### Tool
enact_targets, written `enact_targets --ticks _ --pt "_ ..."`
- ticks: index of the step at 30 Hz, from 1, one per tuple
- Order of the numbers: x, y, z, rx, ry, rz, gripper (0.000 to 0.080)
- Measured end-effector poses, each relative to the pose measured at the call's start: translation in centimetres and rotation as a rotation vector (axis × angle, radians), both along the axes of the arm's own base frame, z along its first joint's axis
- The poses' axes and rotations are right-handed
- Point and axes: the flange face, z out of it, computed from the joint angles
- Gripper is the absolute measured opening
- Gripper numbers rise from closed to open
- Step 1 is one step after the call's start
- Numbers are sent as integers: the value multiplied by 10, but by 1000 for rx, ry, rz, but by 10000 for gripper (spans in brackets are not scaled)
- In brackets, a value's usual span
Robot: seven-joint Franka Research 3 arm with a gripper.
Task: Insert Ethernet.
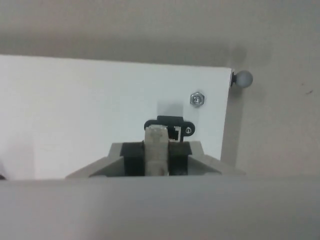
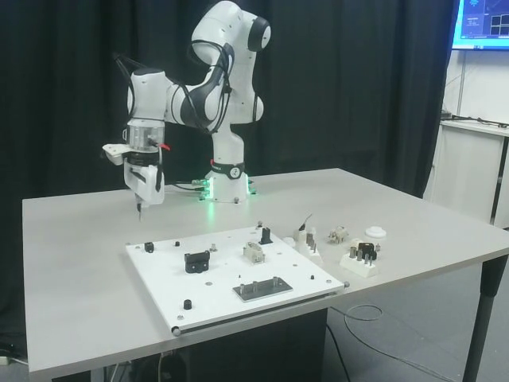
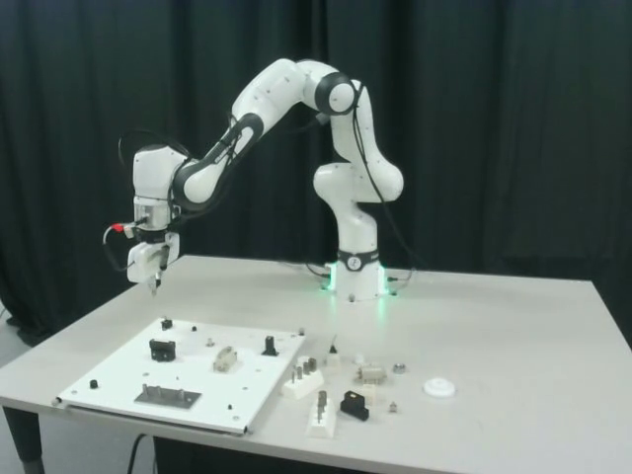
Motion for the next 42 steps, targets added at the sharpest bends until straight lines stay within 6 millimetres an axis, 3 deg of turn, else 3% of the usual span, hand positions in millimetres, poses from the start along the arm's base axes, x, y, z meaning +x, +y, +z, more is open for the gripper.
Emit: enact_targets --ticks 42 --pt "3 9 -27 29 18 -92 94"
